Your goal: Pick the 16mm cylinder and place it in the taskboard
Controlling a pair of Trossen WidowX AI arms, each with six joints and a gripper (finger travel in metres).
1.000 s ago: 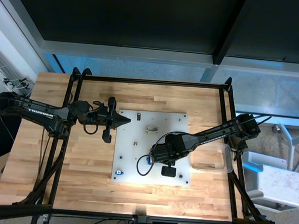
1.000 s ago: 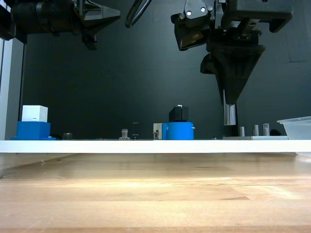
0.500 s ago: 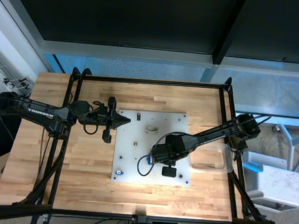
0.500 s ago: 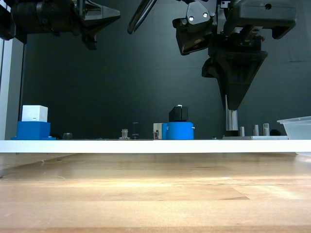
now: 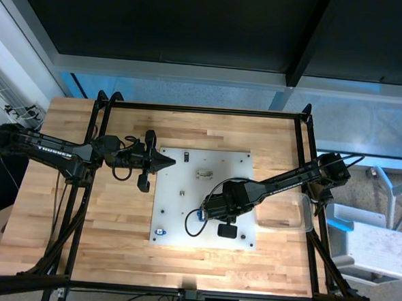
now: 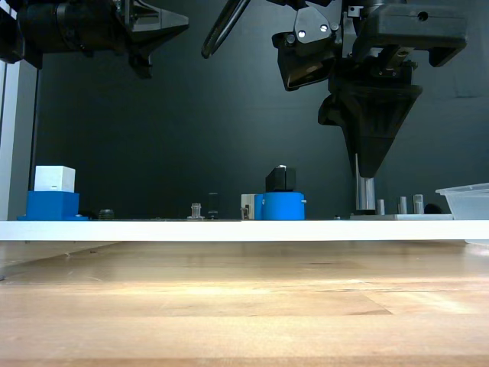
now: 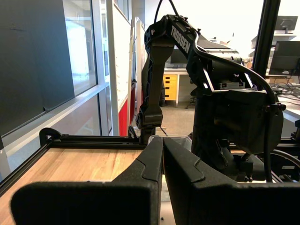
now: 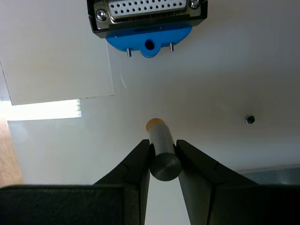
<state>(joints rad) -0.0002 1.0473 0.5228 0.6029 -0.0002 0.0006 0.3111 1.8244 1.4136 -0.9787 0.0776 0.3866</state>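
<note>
Two fingers [image 8: 136,161] of right gripper [image 8: 163,146] pinch cylinder [image 8: 159,136] upright between them, low end right at board [image 8: 225,65]. Left gripper [image 5: 165,160] closed, empty, high by board's left edge.

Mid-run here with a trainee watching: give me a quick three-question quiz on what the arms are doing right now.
1. True or false: the left hand, shut and empty, hangs high by the taskboard's left edge.
2. The right hand holds the 16mm cylinder: A) lying flat on the taskboard; B) upright above the taskboard; C) tilted well off vertical.
3. In the right wrist view, which connector lies beyond the cylinder?
Key: 1 true; 2 B; 3 the D-sub connector on its blue mount.
</note>
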